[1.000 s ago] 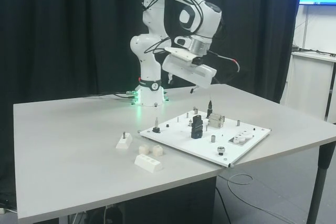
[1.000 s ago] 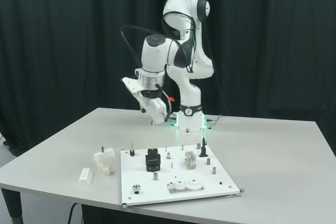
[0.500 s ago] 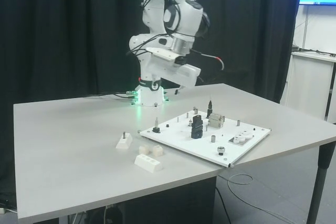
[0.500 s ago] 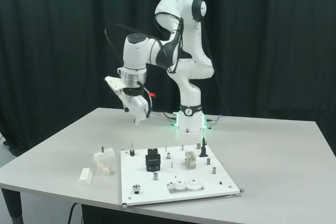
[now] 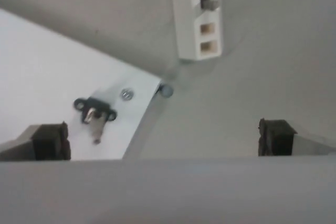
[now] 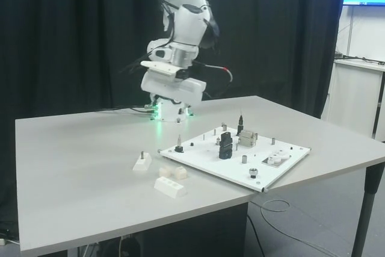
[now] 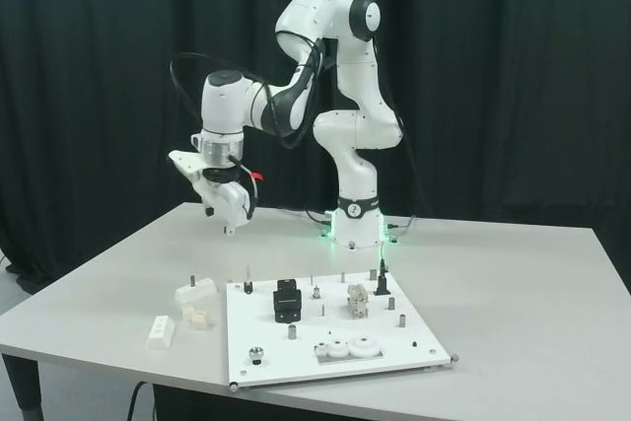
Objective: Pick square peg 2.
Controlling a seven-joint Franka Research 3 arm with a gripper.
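Your arm [image 7: 296, 96] bent over, wrist pointing down; gripper [image 5: 163, 140] hovers high above white board's corner [image 5: 149, 90], fingers [image 5: 50, 141] spread wide, holding nothing.

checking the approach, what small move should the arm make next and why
Probably shift to centre over the grey peg in the white holder: the open gripper hangs high above the table, and the peg is not between its fingertips.

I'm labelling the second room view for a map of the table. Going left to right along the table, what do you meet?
Long white block → white block with a peg → black part on the white board → grey part → small upright peg.
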